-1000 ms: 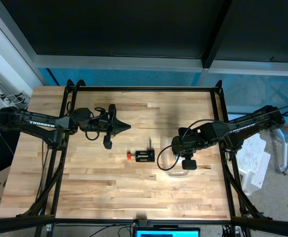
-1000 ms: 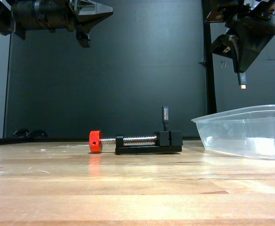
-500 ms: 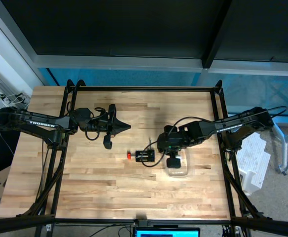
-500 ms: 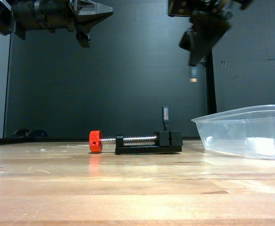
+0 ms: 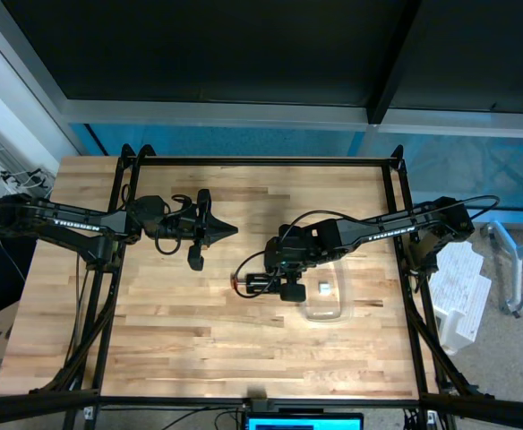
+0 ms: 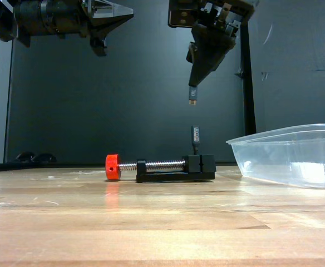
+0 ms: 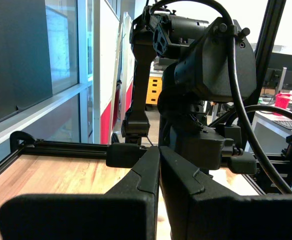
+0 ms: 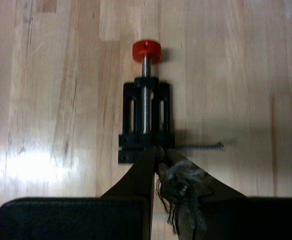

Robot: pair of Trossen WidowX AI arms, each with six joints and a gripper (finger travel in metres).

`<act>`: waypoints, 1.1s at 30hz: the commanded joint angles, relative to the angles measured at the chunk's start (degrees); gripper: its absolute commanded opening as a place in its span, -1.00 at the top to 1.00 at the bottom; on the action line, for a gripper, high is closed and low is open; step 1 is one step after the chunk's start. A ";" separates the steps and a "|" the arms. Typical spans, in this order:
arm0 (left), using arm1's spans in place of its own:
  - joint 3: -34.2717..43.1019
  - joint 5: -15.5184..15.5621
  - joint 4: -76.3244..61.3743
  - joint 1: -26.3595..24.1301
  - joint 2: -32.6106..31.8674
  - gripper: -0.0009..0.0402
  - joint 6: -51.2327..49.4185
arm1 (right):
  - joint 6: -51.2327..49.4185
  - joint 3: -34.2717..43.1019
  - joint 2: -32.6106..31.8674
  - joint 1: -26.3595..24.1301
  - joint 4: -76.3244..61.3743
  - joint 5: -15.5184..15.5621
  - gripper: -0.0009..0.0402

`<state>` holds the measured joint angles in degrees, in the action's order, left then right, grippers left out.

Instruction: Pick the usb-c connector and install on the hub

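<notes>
Wooden table (image 5: 154,349) at the near edge, bare planks. To the right on it stands a clear plastic container (image 6: 285,158), with a small white item (image 5: 324,288) lying inside. Just left of the container rests a black vise (image 6: 173,167), its red knob (image 6: 113,167) pointing left, with the hub (image 6: 195,135) clamped upright in its right end. Directly above the vise hangs the right gripper (image 6: 195,83), fingers pointing down and closed on the usb-c connector (image 6: 192,95). The connector hangs vertical, plug end down, held clear of the hub with open air between them and nearly in line with it. Farther back and well to the left, the left gripper (image 5: 230,230) is raised above the table, pointing right; its fingers (image 7: 146,172) are pressed together with nothing between them.
</notes>
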<state>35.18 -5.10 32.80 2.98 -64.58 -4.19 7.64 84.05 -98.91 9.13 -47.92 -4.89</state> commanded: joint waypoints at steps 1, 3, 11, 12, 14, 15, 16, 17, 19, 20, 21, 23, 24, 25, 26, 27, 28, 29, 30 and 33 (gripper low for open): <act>0.02 -0.02 0.07 0.02 -0.02 0.96 0.00 | -0.57 -0.24 0.02 -0.04 0.52 0.42 0.96; 0.02 -0.02 0.07 0.00 -0.02 0.96 0.00 | -0.46 -0.24 0.02 -0.28 0.26 0.39 0.96; 0.02 -0.02 0.07 0.02 -0.02 0.96 0.00 | -0.63 -0.26 -0.74 -0.35 0.24 0.42 0.96; 0.02 -0.02 0.04 0.02 -0.02 0.96 0.00 | -0.70 -0.24 -1.09 -0.35 0.24 0.44 0.96; 0.02 -0.02 0.07 0.00 -0.02 0.96 0.00 | -1.49 -0.24 -2.05 -0.31 0.24 0.42 0.96; 0.02 -0.02 0.07 0.02 -0.02 0.96 0.00 | -1.88 -0.24 -2.25 -0.28 0.22 0.39 0.96; 0.02 -0.02 0.07 0.00 -0.02 0.96 0.00 | -2.16 -0.24 -2.78 -0.17 0.39 0.39 0.96; 0.02 -0.02 0.07 0.02 -0.02 0.96 0.00 | -2.16 -0.24 -2.89 -0.02 0.46 0.39 0.96; 0.02 -0.02 0.07 0.02 -0.02 0.96 0.00 | -2.16 -0.28 -2.89 0.42 0.44 0.33 0.96; 0.02 -0.02 0.07 0.02 -0.02 0.96 0.00 | -2.16 -0.33 -2.89 0.68 0.42 0.09 0.96; 0.02 -0.02 0.07 0.00 -0.02 0.96 0.00 | -2.16 -0.39 -2.89 0.87 0.35 -0.09 0.96; 0.02 -0.02 0.07 0.02 -0.02 0.96 0.00 | -2.16 -0.61 -2.89 1.11 0.46 -0.07 0.96; 0.02 -0.02 0.07 0.00 -0.02 0.96 0.00 | -2.16 -0.83 -2.89 1.18 0.55 -0.09 0.96; 0.02 -0.02 0.04 0.02 -0.02 0.96 0.00 | -2.16 -1.11 -2.89 1.22 0.70 -0.09 0.96; 0.02 -0.02 0.07 0.00 -0.02 0.96 0.00 | -2.16 -1.33 -2.89 1.25 0.79 -0.11 0.96; 0.02 -0.02 0.07 0.02 -0.02 0.96 0.00 | -2.16 -1.57 -2.89 1.25 1.07 -0.09 0.96; 0.02 -0.02 0.07 0.00 -0.02 0.96 0.00 | -2.16 -1.77 -2.89 1.27 1.33 -0.09 0.96; 0.02 -0.02 0.07 0.00 -0.02 0.96 0.00 | -2.16 -1.97 -2.89 1.27 1.60 -0.11 0.96; 0.02 -0.02 0.04 0.02 -0.02 0.96 0.00 | -2.16 -2.10 -2.89 1.27 1.77 -0.09 0.96; 0.02 -0.02 0.07 0.00 -0.02 0.96 0.00 | -2.36 -2.14 -2.89 1.27 1.97 -0.09 0.96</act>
<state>35.20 -5.13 32.84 2.98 -64.58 -4.19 5.43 81.93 -101.75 10.37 -46.04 -4.93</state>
